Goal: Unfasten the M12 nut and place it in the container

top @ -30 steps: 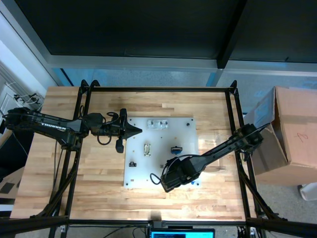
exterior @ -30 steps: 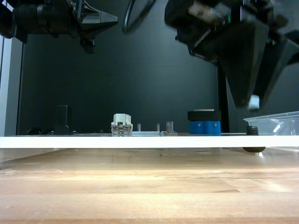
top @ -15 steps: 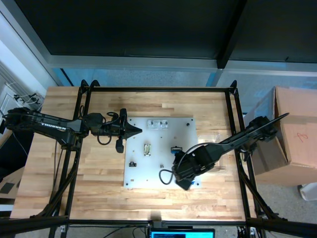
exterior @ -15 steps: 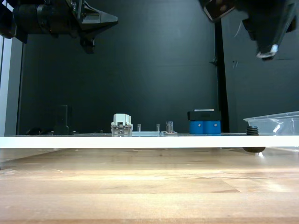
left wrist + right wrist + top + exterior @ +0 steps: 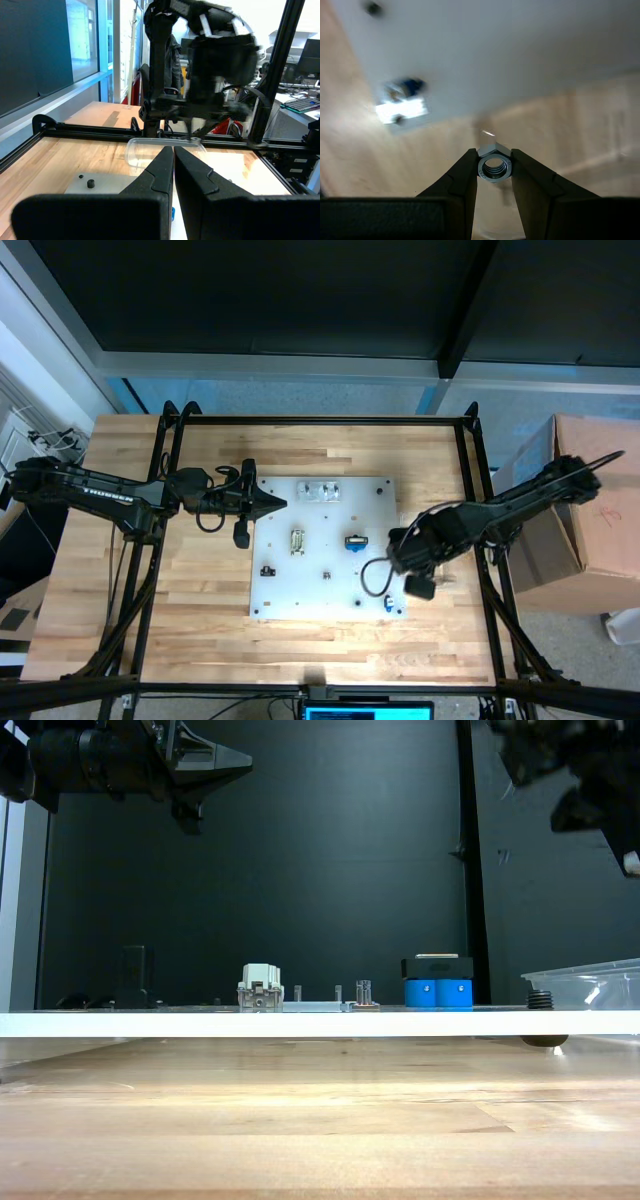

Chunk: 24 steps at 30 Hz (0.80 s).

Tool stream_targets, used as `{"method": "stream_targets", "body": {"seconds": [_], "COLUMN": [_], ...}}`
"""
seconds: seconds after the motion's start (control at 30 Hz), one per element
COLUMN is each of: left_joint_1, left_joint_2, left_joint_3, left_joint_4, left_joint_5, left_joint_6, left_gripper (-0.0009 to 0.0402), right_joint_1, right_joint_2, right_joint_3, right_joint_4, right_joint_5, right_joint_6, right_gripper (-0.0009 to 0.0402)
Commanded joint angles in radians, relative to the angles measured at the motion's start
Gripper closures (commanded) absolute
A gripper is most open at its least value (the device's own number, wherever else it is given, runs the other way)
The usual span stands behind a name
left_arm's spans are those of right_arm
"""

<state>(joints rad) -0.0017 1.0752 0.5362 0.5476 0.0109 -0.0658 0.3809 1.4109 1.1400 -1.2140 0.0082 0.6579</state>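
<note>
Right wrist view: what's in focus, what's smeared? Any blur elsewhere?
Right wrist view: M12 nut crisp, clamped in the right gripper; white board behind smeared. Left wrist view: left gripper sharp, right arm beyond blurred. Low view: both grippers dark, up high at left and right.

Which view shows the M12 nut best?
Right wrist view: close up, the nut is clamped in the right claw, off the board's right edge. Low view shows only a pale speck; high and left wrist views hide it. Left claw hovers at its left edge.
</note>
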Motion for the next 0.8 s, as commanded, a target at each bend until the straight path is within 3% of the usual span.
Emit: {"method": "stream_targets", "body": {"seconds": [0.03,0.27,0.63,0.8], "left_joint_1": [0.0,0.0,0.0,0.0], "left_joint_2": [0.0,0.0,0.0,0.0], "left_joint_3": [0.0,0.0,0.0,0.0], "left_joint_4": [0.0,0.0,0.0,0.0], "left_joint_5": [0.0,0.0,0.0,0.0], "left_joint_6": [0.0,0.001,0.0,0.0], "left_gripper": [0.0393,0.0393,0.0393,0.0393], "right_joint_1": [-0.037,-0.072,-0.074,-0.074], "right_joint_2": [-0.084,-0.186,-0.142,-0.127], "right_joint_3": [-0.112,-0.275,-0.497,-0.53], "right_joint_4": [0.022,0.095,0.389,0.417], "right_joint_5": [0.0,0.0,0.002,0.034], "right_joint_6": [-0.063,-0.127,-0.151,-0.092], "right_gripper": [0.0391,0.0391,0.0391,0.0369]}}
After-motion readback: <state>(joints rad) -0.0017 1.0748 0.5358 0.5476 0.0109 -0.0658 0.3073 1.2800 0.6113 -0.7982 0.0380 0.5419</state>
